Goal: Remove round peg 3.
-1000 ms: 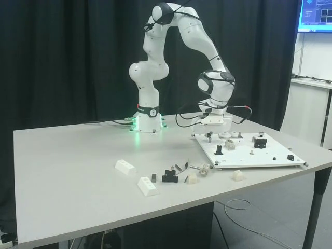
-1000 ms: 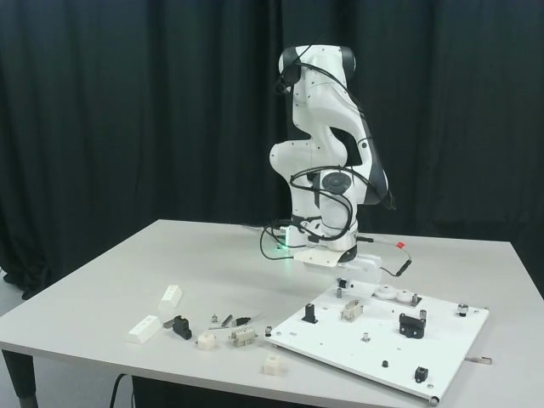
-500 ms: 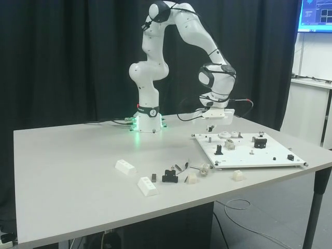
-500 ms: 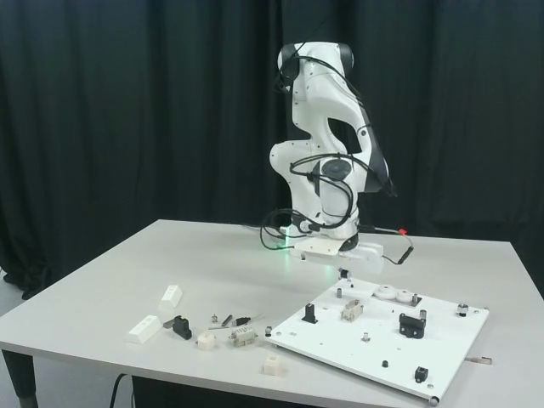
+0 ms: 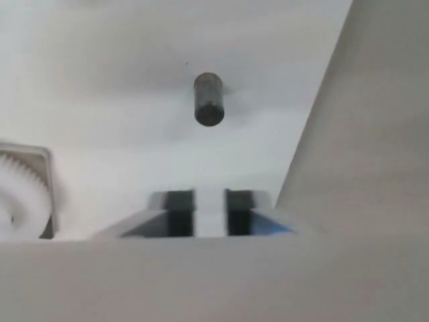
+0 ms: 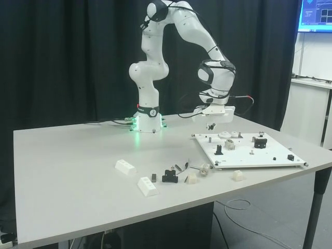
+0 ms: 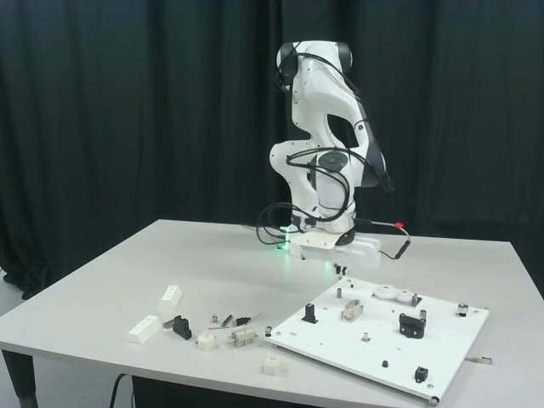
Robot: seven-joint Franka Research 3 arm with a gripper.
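**Gripper and workspace, arm raised.** The gripper [image 7: 340,270] hangs clear of the work, above the near-base corner of the white board [image 7: 340,348] and touching nothing on it; whether it is spread, pressed together or pinching a part cannot be told from these views. Directly beneath it, and apart from it, a short black round peg [image 5: 208,99] stands upright in the board, its flat top facing the wrist camera. By its position under the tool this is judged to be round peg 3, though no marking confirms it, and on that reading the peg is still seated and not yet removed. The vertical alignment suits a straight lift, since a round peg in a close hole would bind if pulled at an angle. Beside the peg, a little farther along the board, lies a white gear [image 5: 20,194]. Beyond it, away from the tool, black fixtures [image 7: 411,324] and small studs are spread over the board, which appears slightly raised off the table on corner feet. The grey table [image 6: 67,155] carries loose parts on the side of the board away from the gripper: two white blocks [image 6: 125,166], a black bracket [image 6: 169,177] and several small pieces. The arm's base [image 6: 147,116], ringed with green lights, is bolted behind the tool. Black curtains [image 7: 127,102] close the room, and a monitor [image 6: 316,15] shows in one upper corner.
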